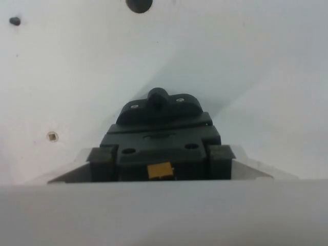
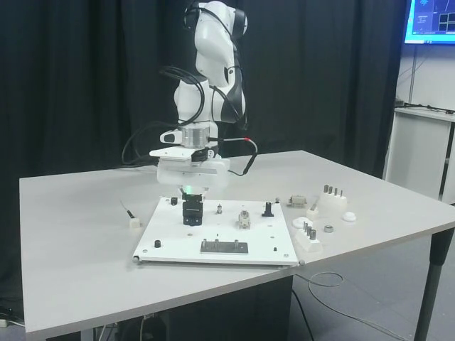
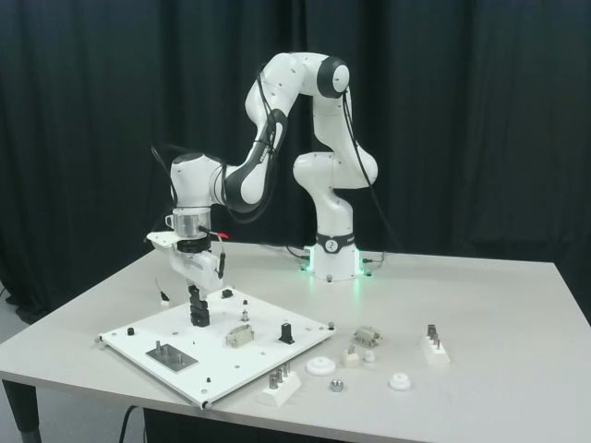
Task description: Insert D-SUB.
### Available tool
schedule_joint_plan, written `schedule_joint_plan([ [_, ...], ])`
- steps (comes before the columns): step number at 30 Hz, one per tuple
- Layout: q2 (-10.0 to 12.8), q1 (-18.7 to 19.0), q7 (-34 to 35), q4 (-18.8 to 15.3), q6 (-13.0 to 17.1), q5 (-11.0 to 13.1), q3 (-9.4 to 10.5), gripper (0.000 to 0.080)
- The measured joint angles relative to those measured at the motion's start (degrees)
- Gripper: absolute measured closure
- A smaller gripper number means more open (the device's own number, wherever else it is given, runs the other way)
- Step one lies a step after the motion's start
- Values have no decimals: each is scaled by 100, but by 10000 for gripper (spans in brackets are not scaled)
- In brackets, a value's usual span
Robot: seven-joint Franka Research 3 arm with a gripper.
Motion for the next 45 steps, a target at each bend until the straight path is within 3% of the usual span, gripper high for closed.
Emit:
schedule_joint_plan([
  [31, 24, 23, 124, 31, 52, -107, 2, 422],
  [32, 30, 23, 124, 39, 57, -108, 1, 396],
  [33, 36, 23, 124, 46, 62, -109, 1, 153],
  [42, 64, 23, 124, 117, 72, -131, -18, 153],
  [43, 64, 22, 124, 129, 71, -137, -20, 12],
  [45, 62, 23, 124, 156, 61, -150, -25, 12],
])
